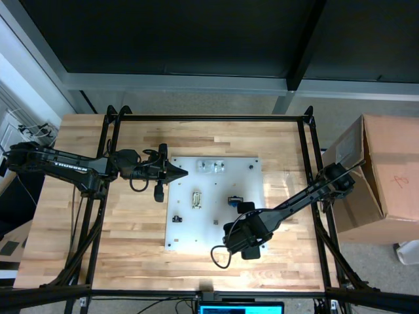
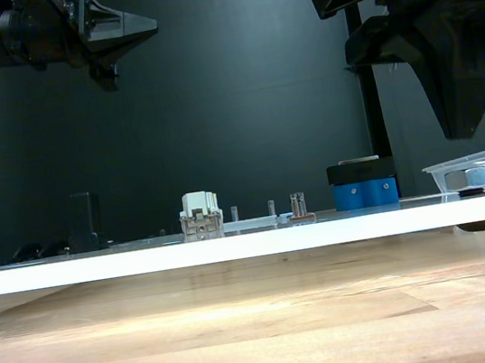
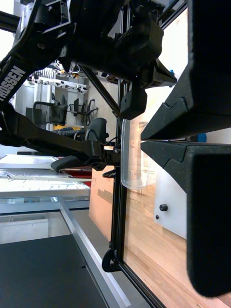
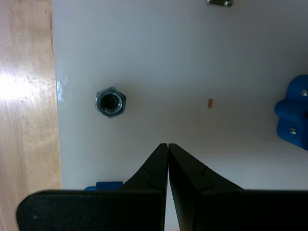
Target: Pick the M12 nut and place it on its threads and fasten
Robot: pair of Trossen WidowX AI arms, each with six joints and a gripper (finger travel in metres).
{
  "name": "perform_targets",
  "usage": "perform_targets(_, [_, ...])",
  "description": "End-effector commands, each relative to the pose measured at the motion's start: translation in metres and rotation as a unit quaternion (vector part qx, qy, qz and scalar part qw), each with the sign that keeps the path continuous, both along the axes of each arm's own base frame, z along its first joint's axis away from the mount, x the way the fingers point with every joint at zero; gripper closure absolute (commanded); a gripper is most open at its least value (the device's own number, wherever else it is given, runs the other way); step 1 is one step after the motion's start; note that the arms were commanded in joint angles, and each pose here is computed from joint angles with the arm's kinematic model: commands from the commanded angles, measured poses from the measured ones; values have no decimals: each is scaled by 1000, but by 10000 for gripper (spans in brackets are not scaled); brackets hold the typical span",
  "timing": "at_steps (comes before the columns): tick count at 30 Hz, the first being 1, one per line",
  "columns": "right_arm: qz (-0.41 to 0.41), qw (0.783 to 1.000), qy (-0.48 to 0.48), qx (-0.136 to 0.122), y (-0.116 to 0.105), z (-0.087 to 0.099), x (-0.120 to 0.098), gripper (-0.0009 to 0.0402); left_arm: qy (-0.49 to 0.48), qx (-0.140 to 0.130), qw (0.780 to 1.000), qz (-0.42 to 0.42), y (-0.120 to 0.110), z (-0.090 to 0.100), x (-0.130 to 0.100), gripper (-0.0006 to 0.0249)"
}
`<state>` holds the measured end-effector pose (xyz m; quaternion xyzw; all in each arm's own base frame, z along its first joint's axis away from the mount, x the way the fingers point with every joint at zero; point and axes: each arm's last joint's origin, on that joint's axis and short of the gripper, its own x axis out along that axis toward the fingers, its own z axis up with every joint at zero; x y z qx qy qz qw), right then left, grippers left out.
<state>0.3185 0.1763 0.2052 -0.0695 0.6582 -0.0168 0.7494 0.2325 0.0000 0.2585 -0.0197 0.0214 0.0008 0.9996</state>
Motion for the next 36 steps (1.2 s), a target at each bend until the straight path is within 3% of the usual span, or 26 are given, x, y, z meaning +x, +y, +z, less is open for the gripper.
perform_targets(1, [-1,1000,-3,8,1,-9,-1,393,0,0,1000,0,0,0,0,243])
perform_targets(3, [2,999,5,37,3,-15,-2,393,0,0,1000,0,0,0,0,243])
perform_targets(6, [33,987,41,150,11,-21,-3,393,0,0,1000,0,0,0,0,243])
perform_targets(7, [40,982,48,177,13,-22,-3,393,0,0,1000,0,0,0,0,243])
perform_targets(8, [41,980,50,187,13,-23,-3,393,0,0,1000,0,0,0,0,243])
perform_targets(13, [36,984,44,169,12,-23,-3,393,0,0,1000,0,0,0,0,243])
perform_targets(25, [14,1000,7,11,1,-8,-4,393,0,0,1000,0,0,0,0,243])
perform_targets(33, [13,1000,4,13,1,-9,-3,393,0,0,1000,0,0,0,0,243])
perform_targets(36, [13,1000,3,28,2,-12,-3,393,0,0,1000,0,0,0,0,243])
